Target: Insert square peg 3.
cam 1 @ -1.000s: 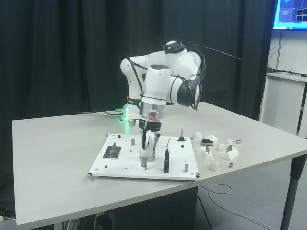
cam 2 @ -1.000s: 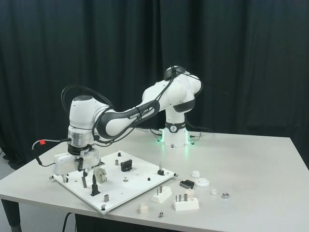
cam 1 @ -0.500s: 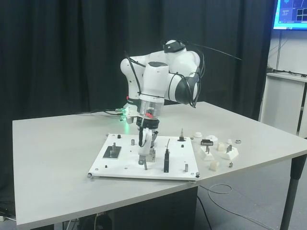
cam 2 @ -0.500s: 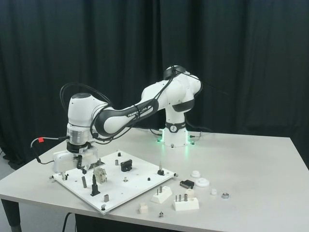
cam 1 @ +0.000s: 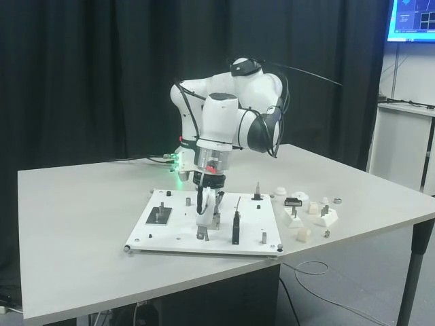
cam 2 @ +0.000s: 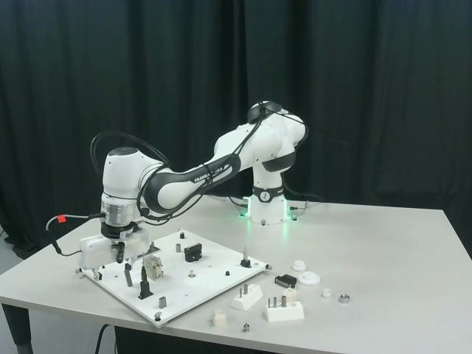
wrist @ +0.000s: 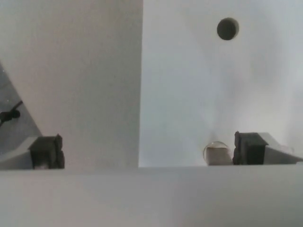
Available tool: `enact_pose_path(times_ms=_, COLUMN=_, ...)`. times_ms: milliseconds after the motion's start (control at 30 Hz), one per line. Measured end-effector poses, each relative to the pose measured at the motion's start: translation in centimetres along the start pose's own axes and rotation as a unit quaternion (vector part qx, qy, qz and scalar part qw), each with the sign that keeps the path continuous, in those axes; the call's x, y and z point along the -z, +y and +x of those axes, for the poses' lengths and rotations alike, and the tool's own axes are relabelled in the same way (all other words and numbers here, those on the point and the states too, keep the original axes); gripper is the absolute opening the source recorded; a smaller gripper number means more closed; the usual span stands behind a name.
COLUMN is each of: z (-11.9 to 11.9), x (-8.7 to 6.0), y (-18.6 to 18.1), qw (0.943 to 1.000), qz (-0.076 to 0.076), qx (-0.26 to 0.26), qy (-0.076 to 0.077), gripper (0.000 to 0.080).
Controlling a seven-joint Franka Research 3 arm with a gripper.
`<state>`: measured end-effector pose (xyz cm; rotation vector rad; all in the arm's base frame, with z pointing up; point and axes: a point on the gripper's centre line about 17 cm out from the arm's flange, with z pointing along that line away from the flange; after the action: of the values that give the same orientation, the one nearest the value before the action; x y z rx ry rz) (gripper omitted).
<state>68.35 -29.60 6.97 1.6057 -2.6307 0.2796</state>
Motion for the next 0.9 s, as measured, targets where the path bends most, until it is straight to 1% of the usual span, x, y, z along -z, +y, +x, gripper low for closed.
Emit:
enact_pose_path(times_ms=200, z=-0.2, x=-0.5, y=0.0, qw=1.0000, qz=0.000, qx=-0.003, qy=-0.002, gripper=0.0800)
enact_pose_path(times_ms=400, z=0.1, x=-0.4, y=0.0, qw=1.0000, qz=-0.001, qx=-0.003, qy=0.001, gripper=0.0800)
enact_pose_path(times_ms=600, z=0.7, x=0.1, y=0.0, qw=1.0000, qz=-0.003, qx=-0.002, qy=0.008, gripper=0.0800)
enact_pose_path(times_ms=900, z=1.7, x=1.4, y=-0.2, qw=0.9999, qz=-0.002, qx=-0.003, qy=0.016, gripper=0.0800)
